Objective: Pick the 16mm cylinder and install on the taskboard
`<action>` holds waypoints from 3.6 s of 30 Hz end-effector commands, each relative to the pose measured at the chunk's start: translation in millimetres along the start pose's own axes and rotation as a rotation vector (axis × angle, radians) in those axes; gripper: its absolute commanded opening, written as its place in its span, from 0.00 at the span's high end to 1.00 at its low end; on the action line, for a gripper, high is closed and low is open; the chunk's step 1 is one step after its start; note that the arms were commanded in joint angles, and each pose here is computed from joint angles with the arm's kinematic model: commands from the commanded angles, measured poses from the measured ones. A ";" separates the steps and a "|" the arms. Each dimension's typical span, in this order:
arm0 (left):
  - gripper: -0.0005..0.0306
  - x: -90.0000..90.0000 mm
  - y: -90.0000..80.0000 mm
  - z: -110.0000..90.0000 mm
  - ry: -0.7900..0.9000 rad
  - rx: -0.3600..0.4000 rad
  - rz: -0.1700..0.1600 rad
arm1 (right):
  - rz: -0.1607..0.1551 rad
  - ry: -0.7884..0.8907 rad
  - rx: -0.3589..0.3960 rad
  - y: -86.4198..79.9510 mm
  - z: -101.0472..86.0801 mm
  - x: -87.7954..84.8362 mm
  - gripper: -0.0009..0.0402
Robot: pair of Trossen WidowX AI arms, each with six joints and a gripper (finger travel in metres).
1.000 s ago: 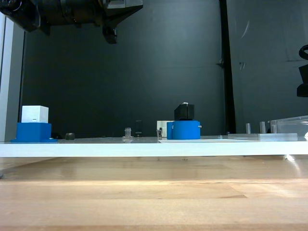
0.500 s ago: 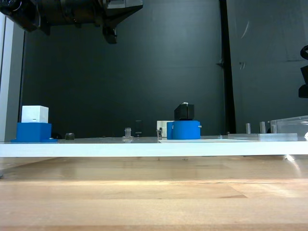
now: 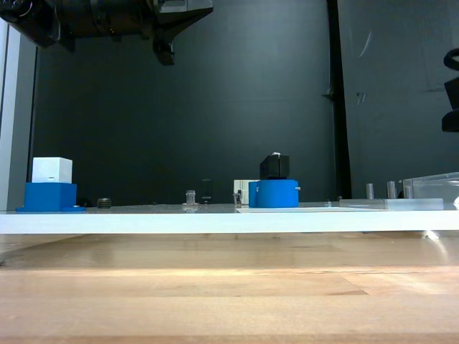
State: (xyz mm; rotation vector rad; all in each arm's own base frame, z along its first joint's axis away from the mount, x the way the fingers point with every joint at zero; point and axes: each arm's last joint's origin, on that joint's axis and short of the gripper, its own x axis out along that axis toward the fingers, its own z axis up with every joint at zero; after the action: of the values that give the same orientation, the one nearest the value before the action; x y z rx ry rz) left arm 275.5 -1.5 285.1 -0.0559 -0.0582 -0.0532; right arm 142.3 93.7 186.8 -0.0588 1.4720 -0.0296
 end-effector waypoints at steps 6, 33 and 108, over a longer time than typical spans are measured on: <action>0.98 0.1 0.1 -0.1 0.000 0.000 0.000 | -0.022 0.031 -0.006 -0.8 0.1 -11.3 0.98; 0.98 0.1 0.1 -0.1 0.000 0.000 0.000 | 0.025 -0.065 0.001 5.1 18.8 -67.0 0.98; 0.98 0.1 0.0 -0.1 0.000 0.000 0.000 | -0.024 -0.118 0.023 1.8 -3.7 6.1 0.47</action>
State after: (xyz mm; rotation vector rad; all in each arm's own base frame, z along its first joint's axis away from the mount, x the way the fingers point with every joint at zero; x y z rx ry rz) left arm 275.5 -1.5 284.9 -0.0559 -0.0574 -0.0532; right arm 139.1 94.8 182.0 -0.0619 1.3586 -0.0648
